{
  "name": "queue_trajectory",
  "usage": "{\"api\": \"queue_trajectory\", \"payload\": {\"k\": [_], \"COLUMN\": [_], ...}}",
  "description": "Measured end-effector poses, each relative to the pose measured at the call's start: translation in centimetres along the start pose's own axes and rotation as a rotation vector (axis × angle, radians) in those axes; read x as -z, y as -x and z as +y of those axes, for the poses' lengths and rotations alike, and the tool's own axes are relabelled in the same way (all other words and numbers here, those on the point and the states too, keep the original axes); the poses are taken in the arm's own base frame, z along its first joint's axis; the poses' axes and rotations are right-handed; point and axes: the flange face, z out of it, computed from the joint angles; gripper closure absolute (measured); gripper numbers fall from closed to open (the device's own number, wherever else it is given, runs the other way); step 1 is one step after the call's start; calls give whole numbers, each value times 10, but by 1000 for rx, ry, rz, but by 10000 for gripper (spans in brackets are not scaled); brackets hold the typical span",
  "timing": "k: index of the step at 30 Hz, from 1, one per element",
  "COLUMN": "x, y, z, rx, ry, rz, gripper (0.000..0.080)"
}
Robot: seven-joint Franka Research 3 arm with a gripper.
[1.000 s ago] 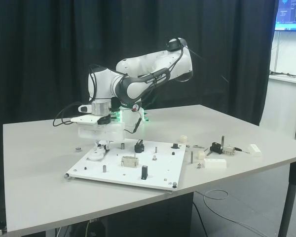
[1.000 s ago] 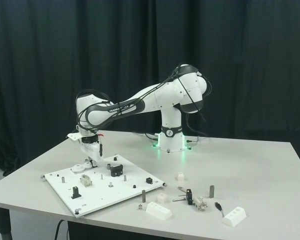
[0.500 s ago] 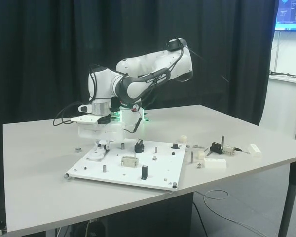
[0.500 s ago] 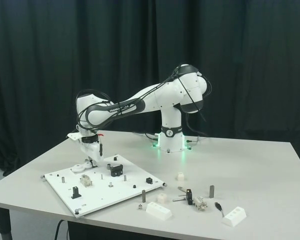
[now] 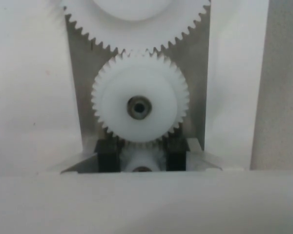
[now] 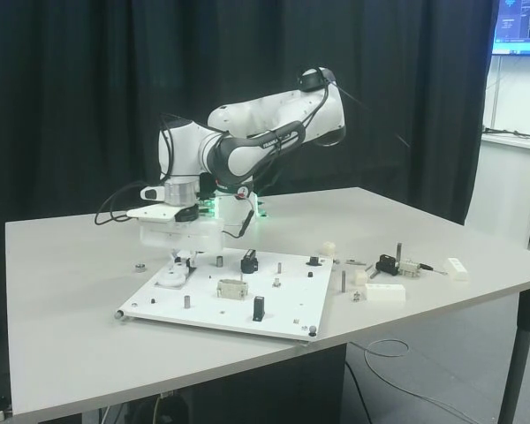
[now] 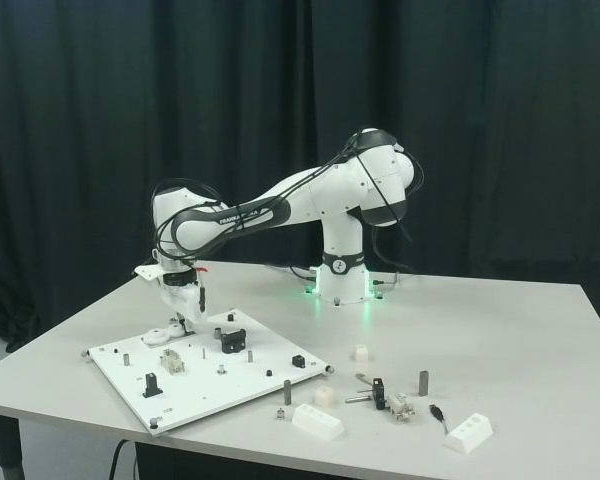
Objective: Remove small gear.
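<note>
In the wrist view we are looking at the hand [image 5: 139, 158] with its black fingertips [image 5: 107, 153] closing either side of the small white plastic gear [image 5: 141, 162], which is sitting meshed under a middle white toothed gear [image 5: 139, 104].

In both room views nothing is shifting from a second ago: the hand [image 6: 185, 261] is staying low over the white square board [image 6: 287, 300], so we are judging the lift as not yet begun.

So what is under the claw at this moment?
In the wrist view, the claw sits over the small gear, a black finger on either side. Most of that gear is covered; beside it, the middle gear meshes with the large gear.
</note>
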Motion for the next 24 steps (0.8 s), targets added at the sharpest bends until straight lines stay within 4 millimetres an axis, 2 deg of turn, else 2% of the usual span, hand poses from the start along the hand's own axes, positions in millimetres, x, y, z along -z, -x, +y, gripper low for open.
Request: {"api": "queue_trajectory", "payload": {"k": [24], "x": [5], "y": [2], "z": [0], "rx": [-21], "ry": [0], "rz": [11], "gripper": [606]}}
